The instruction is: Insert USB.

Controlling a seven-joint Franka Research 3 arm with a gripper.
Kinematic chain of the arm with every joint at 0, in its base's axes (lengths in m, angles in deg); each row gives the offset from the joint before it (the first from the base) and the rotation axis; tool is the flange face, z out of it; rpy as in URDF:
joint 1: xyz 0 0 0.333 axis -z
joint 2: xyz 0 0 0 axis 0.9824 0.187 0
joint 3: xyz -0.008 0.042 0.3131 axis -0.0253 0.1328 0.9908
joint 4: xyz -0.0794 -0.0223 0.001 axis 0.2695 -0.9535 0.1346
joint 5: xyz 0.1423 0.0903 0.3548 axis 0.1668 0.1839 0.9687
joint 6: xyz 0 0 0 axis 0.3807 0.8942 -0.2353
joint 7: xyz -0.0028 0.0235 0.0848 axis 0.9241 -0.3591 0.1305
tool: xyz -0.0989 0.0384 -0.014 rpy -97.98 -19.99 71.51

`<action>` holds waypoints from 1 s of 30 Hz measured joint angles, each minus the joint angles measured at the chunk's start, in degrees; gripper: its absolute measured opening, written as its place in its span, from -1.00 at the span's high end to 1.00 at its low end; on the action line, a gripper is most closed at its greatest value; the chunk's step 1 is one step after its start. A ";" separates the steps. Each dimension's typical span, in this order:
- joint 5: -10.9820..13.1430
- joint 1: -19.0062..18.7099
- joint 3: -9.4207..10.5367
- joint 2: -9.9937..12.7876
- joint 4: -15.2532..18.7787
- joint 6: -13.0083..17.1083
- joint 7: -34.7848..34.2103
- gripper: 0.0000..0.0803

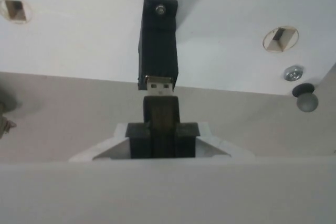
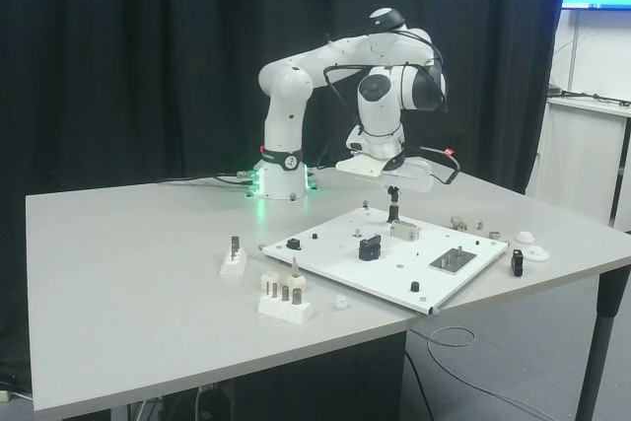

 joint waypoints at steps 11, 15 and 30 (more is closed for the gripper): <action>0.00 -0.01 -0.12 0.10 0.07 0.37 0.46 0.77; 0.00 -0.01 -0.18 0.10 0.14 0.55 0.54 0.77; 1.47 -0.03 0.24 0.46 0.94 1.50 1.35 0.78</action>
